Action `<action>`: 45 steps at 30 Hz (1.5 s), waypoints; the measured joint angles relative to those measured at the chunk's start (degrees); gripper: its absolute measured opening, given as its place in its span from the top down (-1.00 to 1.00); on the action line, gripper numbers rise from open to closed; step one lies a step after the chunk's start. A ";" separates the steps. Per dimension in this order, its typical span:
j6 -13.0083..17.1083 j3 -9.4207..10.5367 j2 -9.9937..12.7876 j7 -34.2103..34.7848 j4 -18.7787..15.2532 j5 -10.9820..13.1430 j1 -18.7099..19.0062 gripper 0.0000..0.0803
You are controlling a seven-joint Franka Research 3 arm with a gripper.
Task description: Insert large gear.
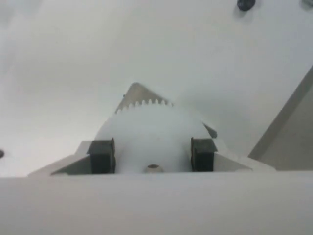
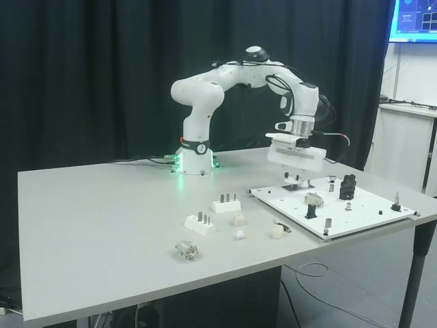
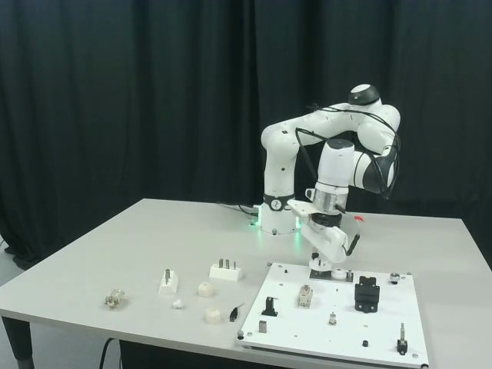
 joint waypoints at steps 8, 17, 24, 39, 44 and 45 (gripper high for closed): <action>0.33 0.47 -0.03 0.69 -0.28 0.88 0.16 0.17; 0.34 0.62 -0.40 1.72 -0.51 1.03 0.15 0.17; 0.34 0.60 -0.95 1.73 -0.72 1.04 0.12 0.17; 0.42 0.63 -1.30 1.63 -0.80 1.47 -0.09 0.17; 1.02 0.80 -1.30 1.31 -0.80 1.60 -0.15 0.17; 1.18 0.90 -1.30 1.21 -0.80 1.62 -0.18 0.17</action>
